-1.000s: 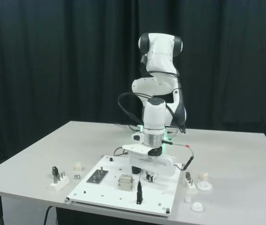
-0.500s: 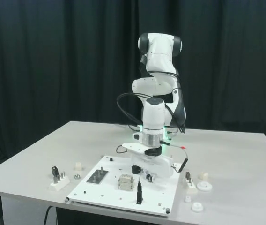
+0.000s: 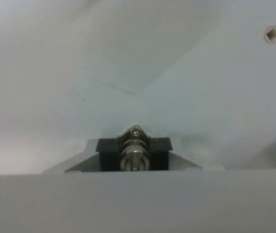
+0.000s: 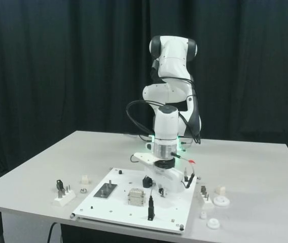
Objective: Insert BNC.
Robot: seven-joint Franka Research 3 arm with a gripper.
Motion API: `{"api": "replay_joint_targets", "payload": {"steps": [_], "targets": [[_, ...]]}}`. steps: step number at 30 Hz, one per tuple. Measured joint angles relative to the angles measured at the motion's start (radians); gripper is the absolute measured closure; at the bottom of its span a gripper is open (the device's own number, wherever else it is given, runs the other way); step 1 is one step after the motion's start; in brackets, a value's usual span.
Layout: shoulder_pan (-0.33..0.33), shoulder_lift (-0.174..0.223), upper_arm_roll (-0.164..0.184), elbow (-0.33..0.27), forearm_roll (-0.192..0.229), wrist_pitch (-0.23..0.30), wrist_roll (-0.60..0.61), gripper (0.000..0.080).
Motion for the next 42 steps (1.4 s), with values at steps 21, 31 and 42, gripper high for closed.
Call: {"api": "replay_joint_targets", "payload": {"steps": [21, 31, 42], "targets": [[-0.001, 0.0, 0.0, 0.0, 0.0, 0.0, 0.172, 0.068], [-0.001, 0.0, 0.0, 0.0, 0.0, 0.001, 0.259, 0.068], [-0.002, 0.0, 0.0, 0.0, 0.0, 0.002, 0.408, 0.068]]}}
